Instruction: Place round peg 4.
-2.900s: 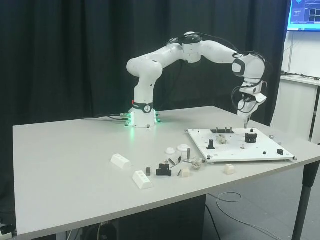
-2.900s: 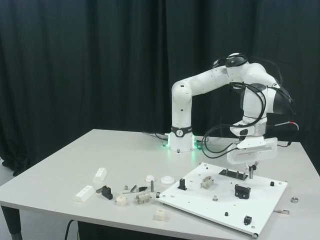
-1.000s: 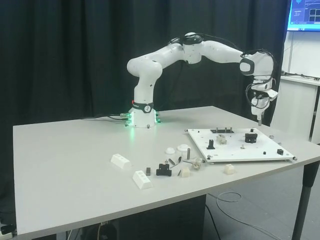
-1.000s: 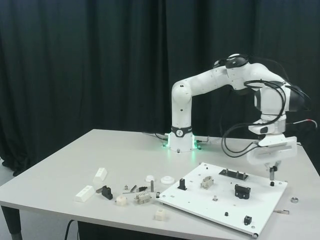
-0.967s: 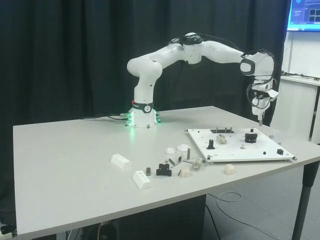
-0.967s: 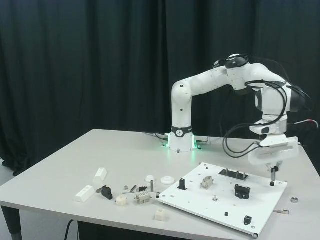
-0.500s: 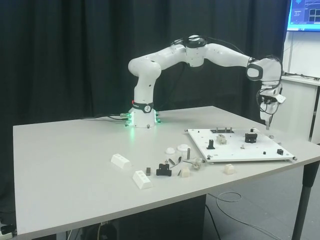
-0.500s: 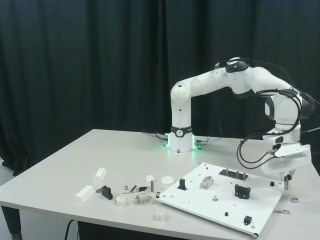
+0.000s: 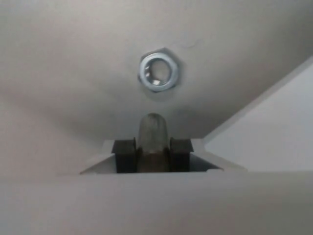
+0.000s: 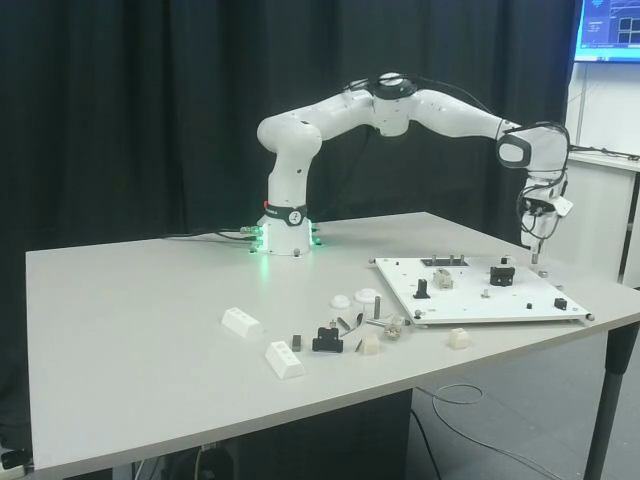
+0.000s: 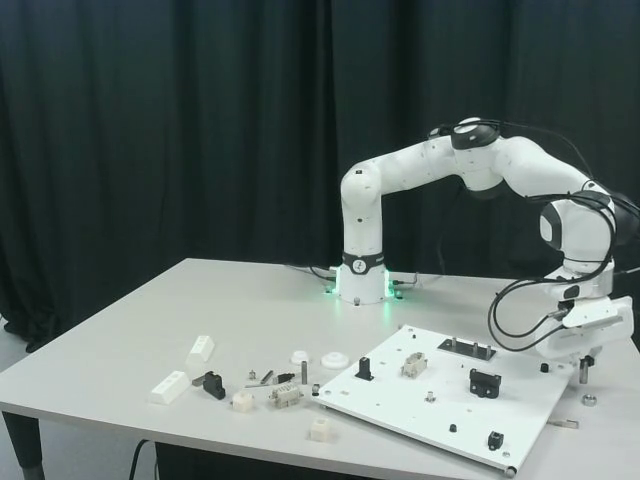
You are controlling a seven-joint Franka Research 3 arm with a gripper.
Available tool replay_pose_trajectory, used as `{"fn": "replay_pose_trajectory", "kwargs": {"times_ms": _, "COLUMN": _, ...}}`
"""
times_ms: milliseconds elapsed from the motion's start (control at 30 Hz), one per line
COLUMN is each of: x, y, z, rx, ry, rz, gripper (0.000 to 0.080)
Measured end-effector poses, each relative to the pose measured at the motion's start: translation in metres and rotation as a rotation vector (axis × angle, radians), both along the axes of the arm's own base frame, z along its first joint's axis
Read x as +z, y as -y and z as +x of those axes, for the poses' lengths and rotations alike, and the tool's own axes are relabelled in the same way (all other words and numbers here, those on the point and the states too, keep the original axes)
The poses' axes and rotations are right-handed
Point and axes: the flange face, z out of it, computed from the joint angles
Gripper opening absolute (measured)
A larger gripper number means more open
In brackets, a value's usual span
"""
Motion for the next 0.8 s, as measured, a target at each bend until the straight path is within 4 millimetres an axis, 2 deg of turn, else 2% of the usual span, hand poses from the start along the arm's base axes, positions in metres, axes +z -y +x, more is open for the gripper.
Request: {"fn": "replay_pose_trajectory", "kwargs": {"times_ms": 800, "x": -0.019, "y": -0.033, "z": -0.028, "rx": -0.049, "ry": -0.017, "rz": -0.023, "gripper": 0.0143}}
